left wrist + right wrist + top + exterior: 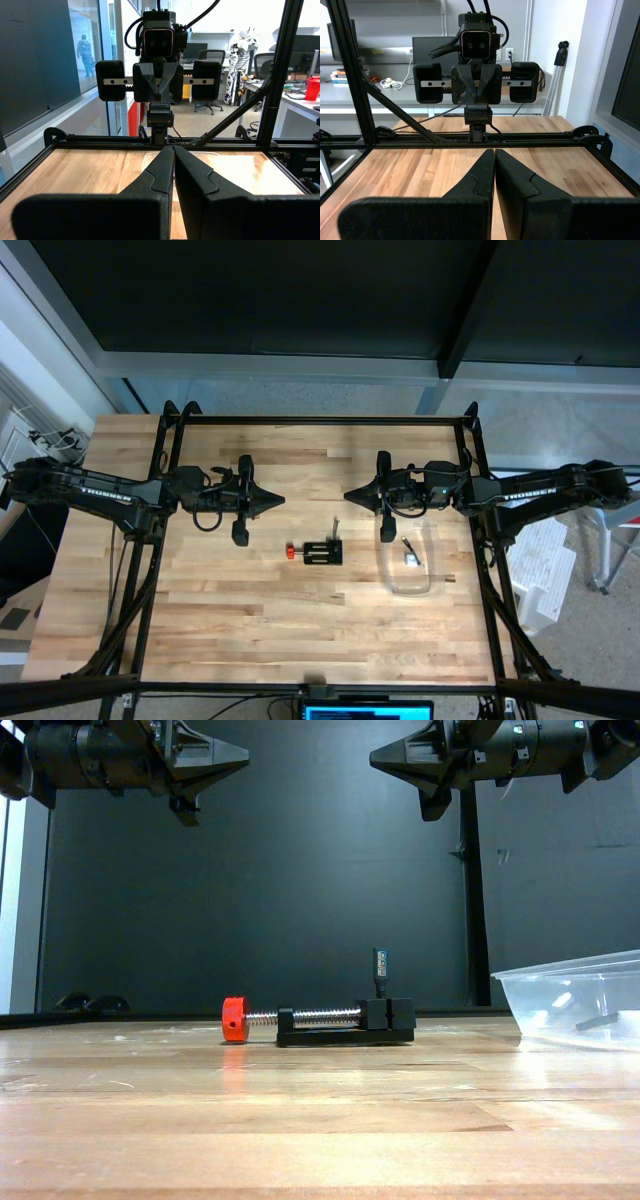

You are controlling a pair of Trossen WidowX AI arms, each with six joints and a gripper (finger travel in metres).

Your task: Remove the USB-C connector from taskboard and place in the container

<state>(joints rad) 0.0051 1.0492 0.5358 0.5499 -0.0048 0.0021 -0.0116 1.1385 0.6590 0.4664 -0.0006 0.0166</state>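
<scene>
**Grippers.** The left gripper [278, 500] has its fingers pressed together with nothing between them. It hangs high over the table's left half, well apart from every task item. The right gripper [350, 496] is likewise closed and empty, high up, with its nose towards the left one. It is near the container's far end but well above it. Both wrist views confirm the closures.

**Taskboard.** Below and between the grippers, the taskboard [322, 552] lies flat on the table [250, 610], its red-orange knob [291, 551] to the left. A thin upright pin [380, 970] stands at its clamp end. I do not take this for the connector.

**Container.** The container [420, 580] sits to the right of the taskboard, not touching it. Inside lies a small pale square piece [411, 560]. Just beyond it is a thin greyish sliver, which I read as the USB-C connector [406, 542], loose on the tray floor. On that reading, placement appears complete.

**Handling.** I judge the connector very light, rigid, smooth and prone to slip or flick away. Any grip should close across its flat faces at mid-length, gently and squarely.
</scene>
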